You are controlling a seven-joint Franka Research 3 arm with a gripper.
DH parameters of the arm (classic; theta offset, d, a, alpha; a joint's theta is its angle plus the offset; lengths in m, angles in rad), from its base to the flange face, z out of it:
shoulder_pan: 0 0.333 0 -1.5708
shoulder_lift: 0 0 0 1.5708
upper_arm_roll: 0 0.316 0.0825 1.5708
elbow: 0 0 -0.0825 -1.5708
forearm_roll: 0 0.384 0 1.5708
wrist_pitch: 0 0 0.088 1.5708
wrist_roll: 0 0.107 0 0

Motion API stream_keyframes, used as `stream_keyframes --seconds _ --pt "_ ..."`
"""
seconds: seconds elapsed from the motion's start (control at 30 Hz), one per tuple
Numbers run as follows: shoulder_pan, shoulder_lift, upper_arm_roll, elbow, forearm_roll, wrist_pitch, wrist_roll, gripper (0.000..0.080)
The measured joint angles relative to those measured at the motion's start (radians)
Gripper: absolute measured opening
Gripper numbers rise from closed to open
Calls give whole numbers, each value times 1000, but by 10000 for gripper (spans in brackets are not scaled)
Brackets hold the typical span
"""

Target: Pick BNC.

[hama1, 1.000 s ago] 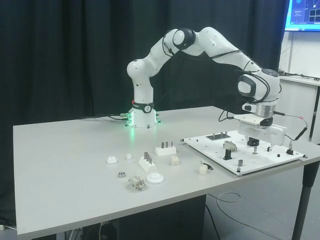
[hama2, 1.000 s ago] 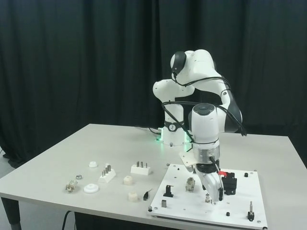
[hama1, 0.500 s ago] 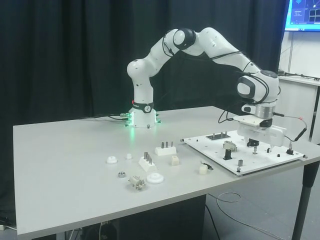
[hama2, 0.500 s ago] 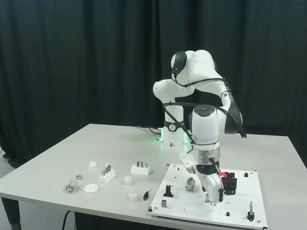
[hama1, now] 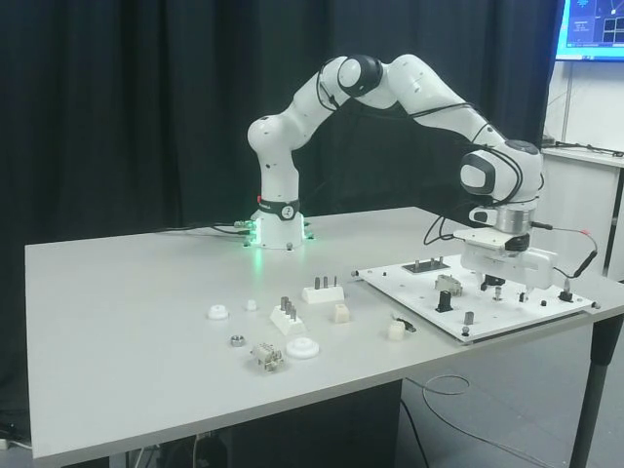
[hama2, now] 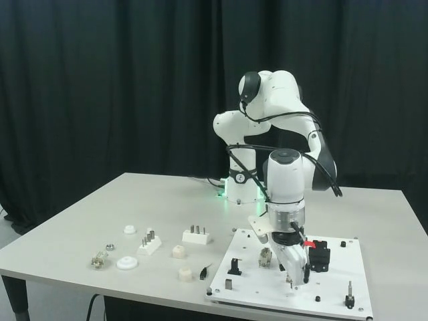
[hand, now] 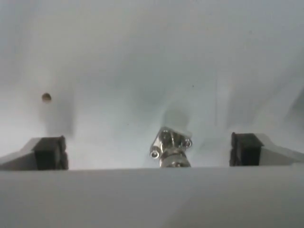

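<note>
Hovering position: gripper [hand: 147,153] low over the white board [hama1: 546,310], near the board's edge farthest from the arm's base [hama1: 276,232].
Open room: bare board surface spreads ahead of the gripper in the wrist view, broken only by one small hole [hand: 46,97] well off to one side; in the first room view the board's desk-edge corner lies just past the gripper.
Board neighbours: a small metal block [hama2: 266,257] and a black bracket [hama2: 235,266] stand on the side of the gripper toward the loose parts; a black box [hama2: 318,255] sits just beside it on the other side; a short post [hama2: 350,295] stands near the board's outer corner.
Desk: grey desk [hama1: 127,312] carries loose white parts [hama1: 303,347] and a pin block [hama1: 287,317], all well apart from the gripper.
BNC: metal connector [hand: 171,148] seated on the board, directly beneath the gripper and between its two fingers [hand: 50,153].
BNC axis: round barrel stands upright off its square flange, long axis pointing up toward the wrist; the barrel's top is cut off by the gripper body in the wrist view.
Gripper state: spread wide, pads well clear of the connector on both sides, nothing grasped, nothing touched.
Arm: white arm [hama2: 281,120] bent over the board, wrist pointing straight down.
</note>
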Motion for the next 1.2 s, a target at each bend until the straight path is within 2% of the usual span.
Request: stream_keyframes --seconds 0.07,0.1,0.27,0.3,0.47,0.5,0.77,0.8,1.2 --pt "3 0 -1 -3 -13 4 0 800" --pt "5 0 -2 -5 -22 5 0 700" --pt "12 0 -3 -5 -49 5 1 700" --pt "13 0 -3 -5 -51 5 2 536" --pt "17 -2 -4 -5 -52 2 7 536" --pt "17 -3 -5 -6 -53 -5 7 354" --pt "25 -11 -11 -5 -71 -38 6 354" --pt "26 -12 -11 -5 -73 -41 6 130" --pt "31 -23 -12 -5 -93 -67 6 130"
